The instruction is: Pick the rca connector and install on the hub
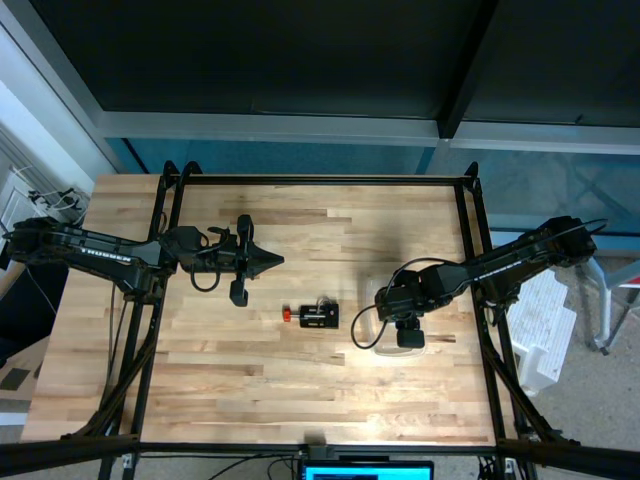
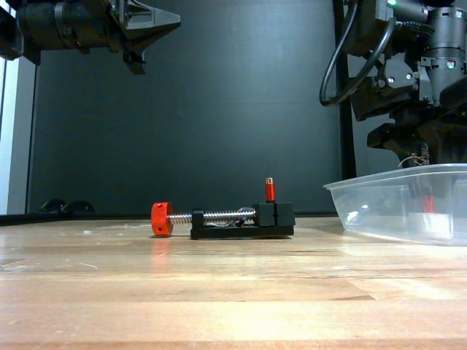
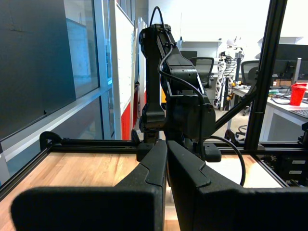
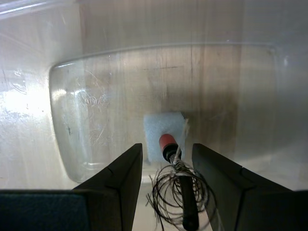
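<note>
While the left gripper [image 1: 268, 261] hangs, fingers together, at ten o'clock of the hub [image 1: 318, 317], the right gripper [image 4: 167, 148], fingers apart, straddles the rca connector [image 4: 175, 168] in the clear tray [image 2: 365, 208] at three o'clock. It is probably light and stiff: grip its barrel, not the wire [image 4: 161, 192].

Both arms are matte black throughout. The left arm [image 1: 90, 255] is a slim boxy link with white lettering [image 1: 100, 258] along its side and a black cable [image 1: 205, 281] looping below its wrist. The left end effector [image 1: 278, 261], over the left half of the surface, has two wedge-shaped fingers tapering together into one sharp point. The right arm [image 1: 520, 255] is built of the same blocky black segments, with a thick black hose [image 2: 341, 58] curving off its wrist and a small green light [image 2: 395, 3] on its housing. The right end effector [image 4: 166, 151], over the right half of the surface, ends in two flat-faced black fingers [image 4: 120, 178] that stand apart.
</note>
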You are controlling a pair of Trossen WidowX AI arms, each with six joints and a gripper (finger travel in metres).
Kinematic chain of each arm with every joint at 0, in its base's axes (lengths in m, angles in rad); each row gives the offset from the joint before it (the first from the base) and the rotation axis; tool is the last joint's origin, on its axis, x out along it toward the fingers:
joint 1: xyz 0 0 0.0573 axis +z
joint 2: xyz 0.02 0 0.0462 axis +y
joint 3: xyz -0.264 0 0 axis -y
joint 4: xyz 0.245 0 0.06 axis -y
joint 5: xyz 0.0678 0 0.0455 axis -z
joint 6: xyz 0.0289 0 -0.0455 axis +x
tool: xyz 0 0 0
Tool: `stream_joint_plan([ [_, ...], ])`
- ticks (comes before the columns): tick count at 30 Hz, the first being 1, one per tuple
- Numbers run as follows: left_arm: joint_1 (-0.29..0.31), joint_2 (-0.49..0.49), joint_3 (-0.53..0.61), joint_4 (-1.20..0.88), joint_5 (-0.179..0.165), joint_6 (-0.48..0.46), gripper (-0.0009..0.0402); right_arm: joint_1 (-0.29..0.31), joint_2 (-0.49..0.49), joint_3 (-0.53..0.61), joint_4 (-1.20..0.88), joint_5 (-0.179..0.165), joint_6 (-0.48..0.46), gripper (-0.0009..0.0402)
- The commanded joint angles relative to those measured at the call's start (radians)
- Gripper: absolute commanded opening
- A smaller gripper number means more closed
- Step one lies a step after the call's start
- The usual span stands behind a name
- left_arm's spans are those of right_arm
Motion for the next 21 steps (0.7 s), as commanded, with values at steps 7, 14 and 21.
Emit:
stream_joint_plan([
  [7,0.0,0.0,0.0,0.0,0.0,0.0,0.0,0.005,0.001,-0.021,0.032,0.003,0.001,0.0118],
  [14,0.0,0.0,0.0,0.0,0.0,0.0,0.0,0.006,0.001,-0.023,0.032,0.01,-0.001,0.0086],
  [21,0.0,0.0,0.0,0.0,0.0,0.0,0.0,0.006,0.001,-0.023,0.033,0.01,-0.003,0.0041],
])
